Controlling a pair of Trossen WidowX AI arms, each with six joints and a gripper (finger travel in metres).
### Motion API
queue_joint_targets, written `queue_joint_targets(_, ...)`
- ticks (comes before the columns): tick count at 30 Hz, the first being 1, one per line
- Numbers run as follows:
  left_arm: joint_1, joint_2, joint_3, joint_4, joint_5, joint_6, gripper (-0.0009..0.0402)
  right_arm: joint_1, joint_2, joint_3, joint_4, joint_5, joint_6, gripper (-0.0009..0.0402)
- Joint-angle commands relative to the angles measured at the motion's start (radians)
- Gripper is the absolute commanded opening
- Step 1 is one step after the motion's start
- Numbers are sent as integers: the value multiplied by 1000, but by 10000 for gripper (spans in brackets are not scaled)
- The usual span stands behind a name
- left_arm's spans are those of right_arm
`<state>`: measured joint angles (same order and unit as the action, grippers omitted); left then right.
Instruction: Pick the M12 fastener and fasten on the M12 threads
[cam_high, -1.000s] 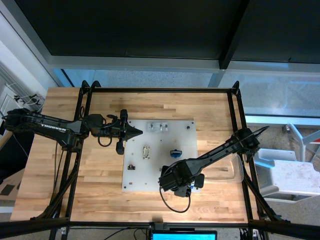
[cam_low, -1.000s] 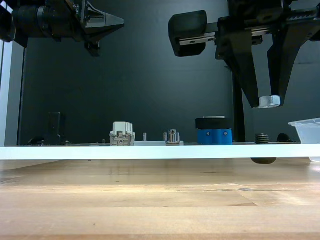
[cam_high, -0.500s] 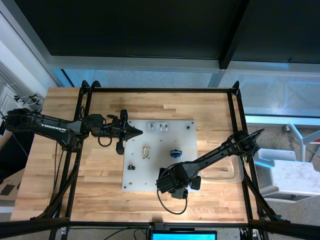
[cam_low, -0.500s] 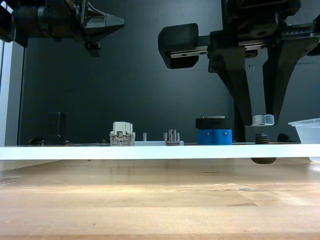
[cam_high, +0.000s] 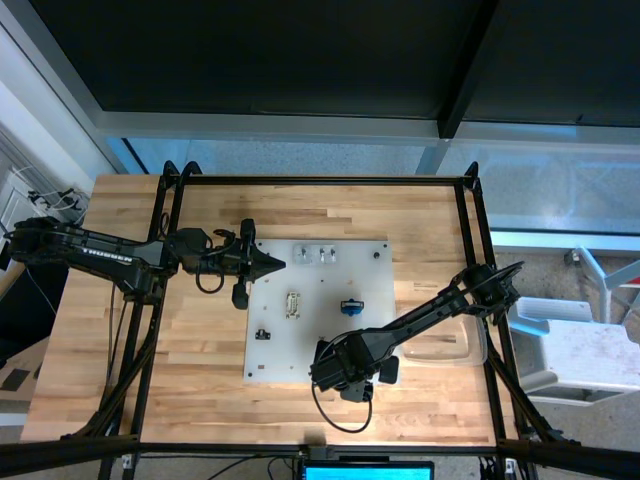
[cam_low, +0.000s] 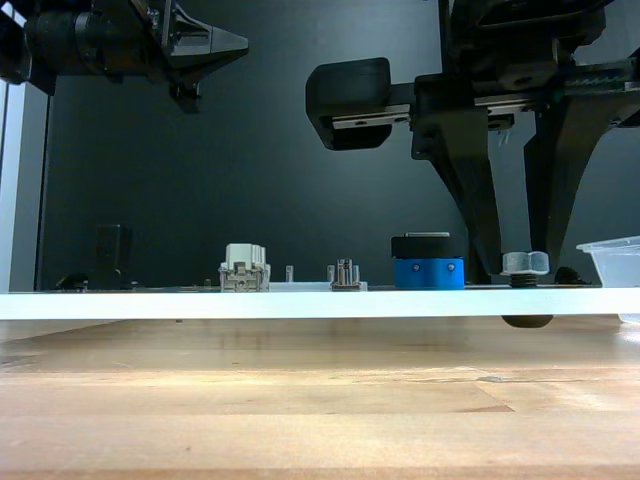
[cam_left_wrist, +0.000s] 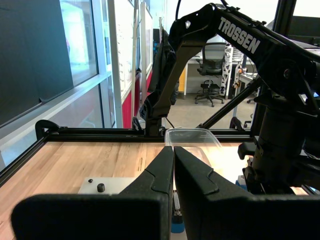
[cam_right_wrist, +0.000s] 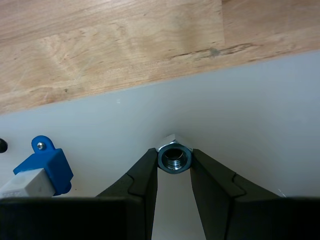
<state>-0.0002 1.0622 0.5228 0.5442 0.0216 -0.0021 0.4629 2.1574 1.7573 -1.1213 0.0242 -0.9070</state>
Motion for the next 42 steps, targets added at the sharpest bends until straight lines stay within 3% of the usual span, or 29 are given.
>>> queue_joint_targets(1,0,0,0,0,0,0,0,0,-1,-3,5,2,0,23)
queue_joint_targets(21,0,0,0,0,0,0,0,0,-1,-26,35,2,21,23)
queue_joint_targets(31,0,0,0,0,0,0,0,-2,-1,-26,34,2,158,23)
queue_joint_targets(42,0,0,0,0,0,0,0,-12,-1,-27,35,2,452,23)
